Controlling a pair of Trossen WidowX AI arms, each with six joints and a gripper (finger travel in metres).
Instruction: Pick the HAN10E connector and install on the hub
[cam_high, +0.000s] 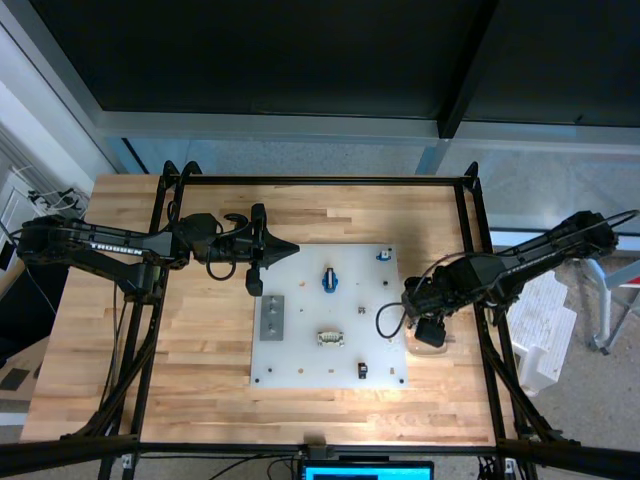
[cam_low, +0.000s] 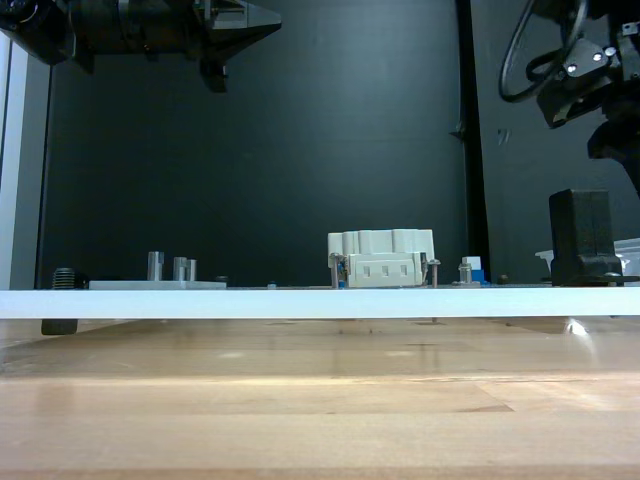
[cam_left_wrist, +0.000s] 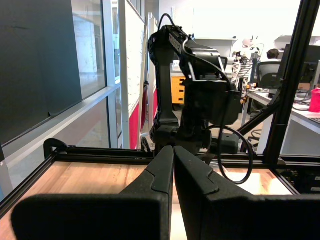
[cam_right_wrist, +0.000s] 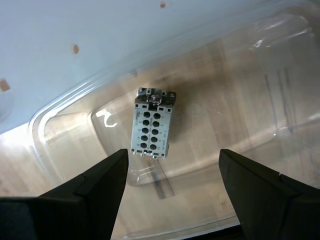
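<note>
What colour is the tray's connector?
Light grey connector, right wrist view, under right gripper; left gripper hovers high.

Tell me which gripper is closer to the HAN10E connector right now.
Right. The right gripper hovers open just above the HAN10E connector in the clear tray; the left gripper is shut, raised near the white board's far left corner, well away.
</note>
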